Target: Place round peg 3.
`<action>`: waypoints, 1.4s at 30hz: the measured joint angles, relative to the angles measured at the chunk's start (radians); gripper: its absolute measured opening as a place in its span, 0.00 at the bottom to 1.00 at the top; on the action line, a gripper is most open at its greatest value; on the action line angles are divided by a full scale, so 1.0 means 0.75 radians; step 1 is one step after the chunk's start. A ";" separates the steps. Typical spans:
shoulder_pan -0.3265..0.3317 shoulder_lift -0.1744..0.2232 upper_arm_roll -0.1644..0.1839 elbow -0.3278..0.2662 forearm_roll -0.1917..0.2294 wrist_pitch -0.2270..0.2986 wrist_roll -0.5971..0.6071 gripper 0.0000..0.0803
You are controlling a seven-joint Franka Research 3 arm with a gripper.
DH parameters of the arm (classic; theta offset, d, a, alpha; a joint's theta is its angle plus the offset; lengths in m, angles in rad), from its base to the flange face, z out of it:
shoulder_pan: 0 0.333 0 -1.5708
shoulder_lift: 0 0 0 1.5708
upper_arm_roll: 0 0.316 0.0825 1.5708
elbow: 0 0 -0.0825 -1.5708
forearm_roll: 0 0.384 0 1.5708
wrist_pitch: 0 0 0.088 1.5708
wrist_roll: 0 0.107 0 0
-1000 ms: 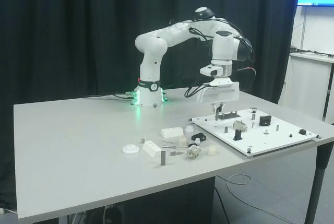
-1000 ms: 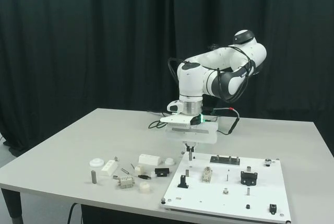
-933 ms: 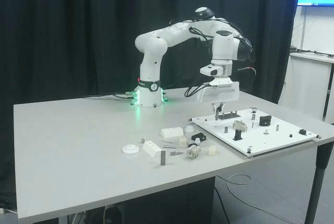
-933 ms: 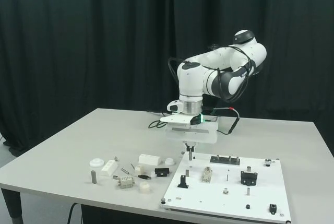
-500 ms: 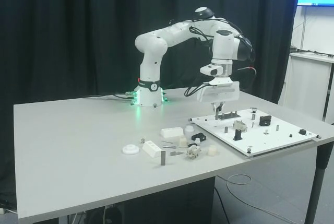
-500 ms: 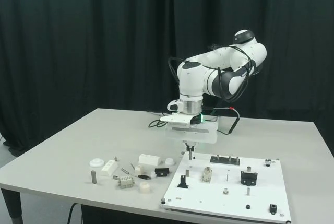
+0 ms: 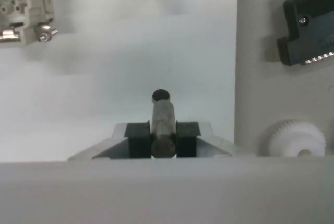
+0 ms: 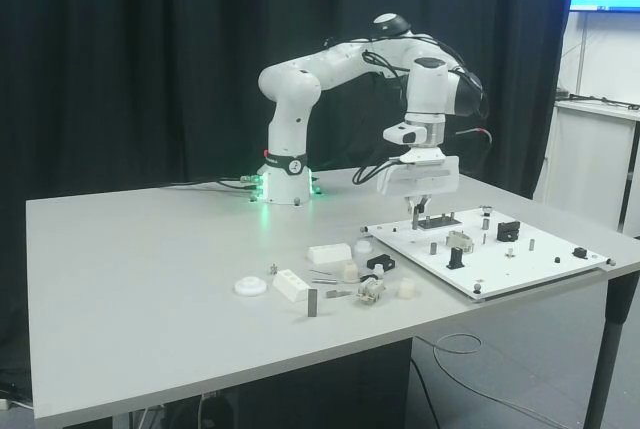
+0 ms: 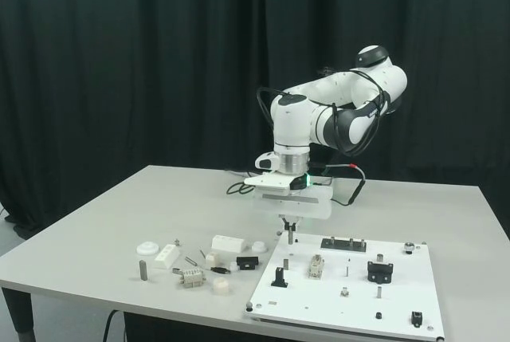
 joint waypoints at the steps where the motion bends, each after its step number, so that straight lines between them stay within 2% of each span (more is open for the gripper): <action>1: 0.000 0.000 0.000 0.000 0.000 0.001 0.006 0.12; 24: -0.007 0.001 -0.002 0.000 -0.002 0.041 0.019 0.12; 34: -0.044 0.001 -0.011 0.000 -0.060 0.086 0.019 0.12; 42: -0.099 0.001 -0.017 -0.001 -0.105 0.094 -0.014 0.12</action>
